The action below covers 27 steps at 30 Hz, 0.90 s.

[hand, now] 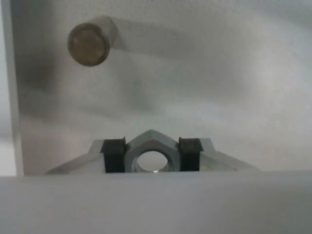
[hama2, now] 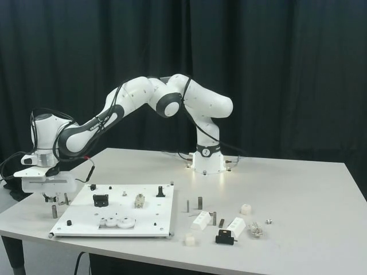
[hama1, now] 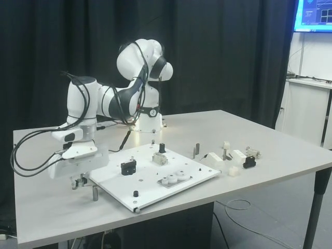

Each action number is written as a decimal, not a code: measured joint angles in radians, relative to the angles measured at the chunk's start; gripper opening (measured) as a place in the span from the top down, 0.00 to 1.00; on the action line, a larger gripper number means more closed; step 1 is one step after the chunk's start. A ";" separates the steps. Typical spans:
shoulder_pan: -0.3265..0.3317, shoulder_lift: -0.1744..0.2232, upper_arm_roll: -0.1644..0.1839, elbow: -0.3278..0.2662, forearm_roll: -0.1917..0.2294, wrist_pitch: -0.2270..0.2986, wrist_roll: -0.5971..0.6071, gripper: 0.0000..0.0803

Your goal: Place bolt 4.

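No legible markings. Gripper fingers clamped on the bolt just beside the white board; a second upright bolt stands near it

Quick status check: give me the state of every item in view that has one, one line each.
hand: shut on the bolt, hanging beside the board's edge.
bolt: clamped by its hex head between the black pads, not yet placed.
upright pin: standing on the table, untouched.
board: flat on the table, parts mounted on it.
loose parts: lying apart on the table.
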 joint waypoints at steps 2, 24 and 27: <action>0.001 0.007 0.001 0.000 0.003 0.005 -0.003 0.71; 0.001 0.044 0.006 0.001 0.009 0.053 -0.006 0.51; 0.001 0.040 0.006 0.001 0.009 0.053 -0.004 0.15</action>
